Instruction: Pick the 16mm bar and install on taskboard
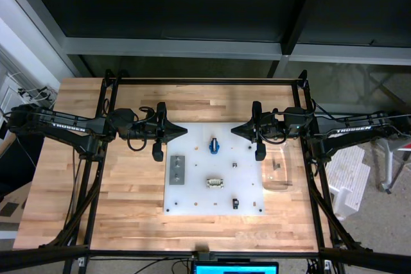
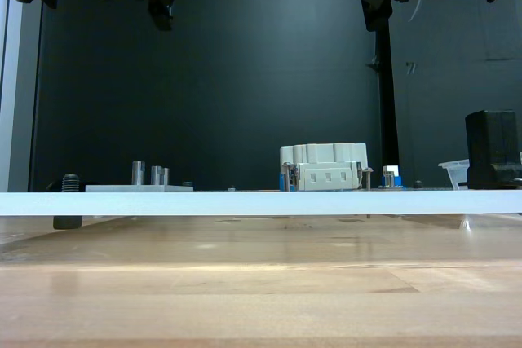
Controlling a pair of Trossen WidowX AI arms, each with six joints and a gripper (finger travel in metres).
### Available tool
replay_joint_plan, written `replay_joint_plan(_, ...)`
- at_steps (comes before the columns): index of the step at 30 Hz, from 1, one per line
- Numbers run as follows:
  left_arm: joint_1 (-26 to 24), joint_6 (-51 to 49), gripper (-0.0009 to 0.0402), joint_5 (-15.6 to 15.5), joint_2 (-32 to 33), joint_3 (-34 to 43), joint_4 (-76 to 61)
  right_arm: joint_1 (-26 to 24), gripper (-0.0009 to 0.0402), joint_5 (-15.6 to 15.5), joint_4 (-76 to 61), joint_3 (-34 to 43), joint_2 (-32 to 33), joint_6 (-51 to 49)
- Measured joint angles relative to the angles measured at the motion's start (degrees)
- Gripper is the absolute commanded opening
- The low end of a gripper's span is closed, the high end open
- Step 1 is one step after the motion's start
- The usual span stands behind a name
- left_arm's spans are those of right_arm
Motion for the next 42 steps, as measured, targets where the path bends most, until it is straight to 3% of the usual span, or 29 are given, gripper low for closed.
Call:
replay_joint_plan(6, 0.0, 0.02, 0.0, -0.02, 0.0, 0.0, 0.0, 0.13, 0.0, -1.49, 4.9, -0.5, -0.02, -0.44)
replay_joint_plan(28, 0.02, 0.02, 0.0, -0.02, 0.0, 0.02, -0.02, 0.15, 0.0, -1.49, 3.87, -0.46, -0.09, -0.2)
replay_joint_plan(35, 0.0, 0.02, 0.0, 0.0, 0.0, 0.0, -0.02, 0.17, 0.0, -2.21, -10.08, 3.65, -1.01, -0.66)
replay_joint_plan(38, 0.0, 0.02, 0.0, 0.0, 0.0, 0.0, -0.02, 0.17, 0.0, -4.07, -18.82, 6.49, -1.03, -0.44)
replay_joint_plan(42, 0.02, 0.02, 0.0, 0.0, 0.0, 0.0, -0.02, 0.35, 0.0, -4.11, -32.72, 10.88, -1.05, 0.09)
